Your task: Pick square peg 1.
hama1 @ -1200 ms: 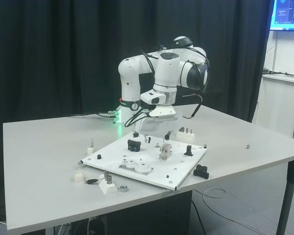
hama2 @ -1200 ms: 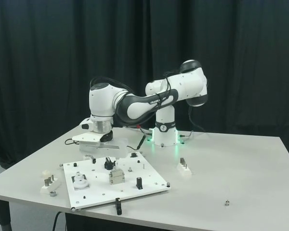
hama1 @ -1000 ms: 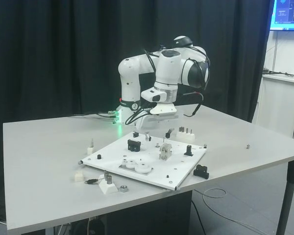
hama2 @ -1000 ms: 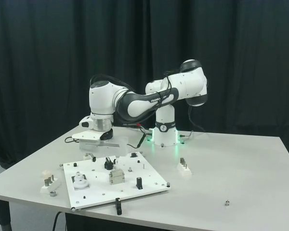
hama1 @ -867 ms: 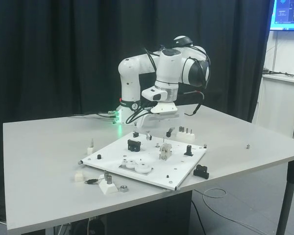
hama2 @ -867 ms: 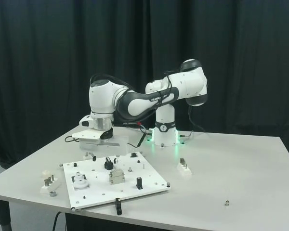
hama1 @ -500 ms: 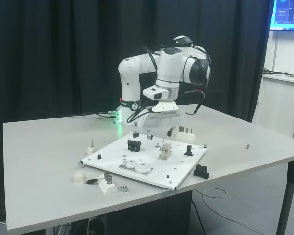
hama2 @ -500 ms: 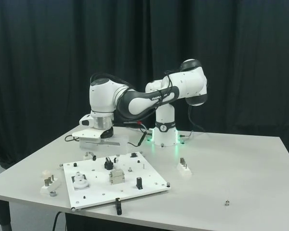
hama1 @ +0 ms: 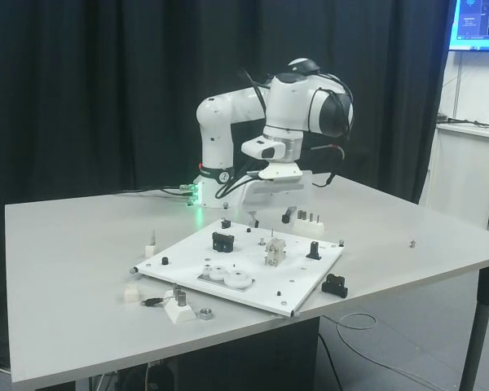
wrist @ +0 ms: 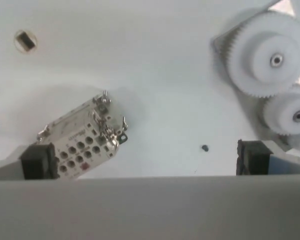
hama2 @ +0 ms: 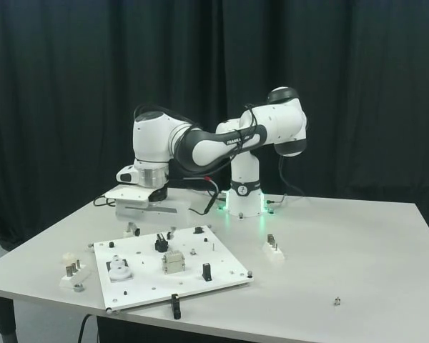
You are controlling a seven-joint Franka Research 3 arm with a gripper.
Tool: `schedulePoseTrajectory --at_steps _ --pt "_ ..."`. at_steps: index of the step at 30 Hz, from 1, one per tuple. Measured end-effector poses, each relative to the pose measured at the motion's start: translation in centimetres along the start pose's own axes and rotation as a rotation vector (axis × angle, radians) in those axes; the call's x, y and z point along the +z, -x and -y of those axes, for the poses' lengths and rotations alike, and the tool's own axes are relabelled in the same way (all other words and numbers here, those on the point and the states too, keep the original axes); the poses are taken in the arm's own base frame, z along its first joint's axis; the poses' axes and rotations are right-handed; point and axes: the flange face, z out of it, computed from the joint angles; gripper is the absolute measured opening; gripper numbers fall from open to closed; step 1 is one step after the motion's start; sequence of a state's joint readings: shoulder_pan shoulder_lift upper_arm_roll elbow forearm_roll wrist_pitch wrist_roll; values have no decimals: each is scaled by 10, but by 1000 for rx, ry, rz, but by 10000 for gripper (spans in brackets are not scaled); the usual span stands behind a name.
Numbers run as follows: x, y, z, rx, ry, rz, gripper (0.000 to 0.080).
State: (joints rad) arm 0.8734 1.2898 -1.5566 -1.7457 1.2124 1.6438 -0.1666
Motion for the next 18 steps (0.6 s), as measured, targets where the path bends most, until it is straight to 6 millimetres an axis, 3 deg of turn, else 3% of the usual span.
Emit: schedulePoseTrajectory --at_steps 18 --pt "-13 -8 7 -38 -3 -23 800"
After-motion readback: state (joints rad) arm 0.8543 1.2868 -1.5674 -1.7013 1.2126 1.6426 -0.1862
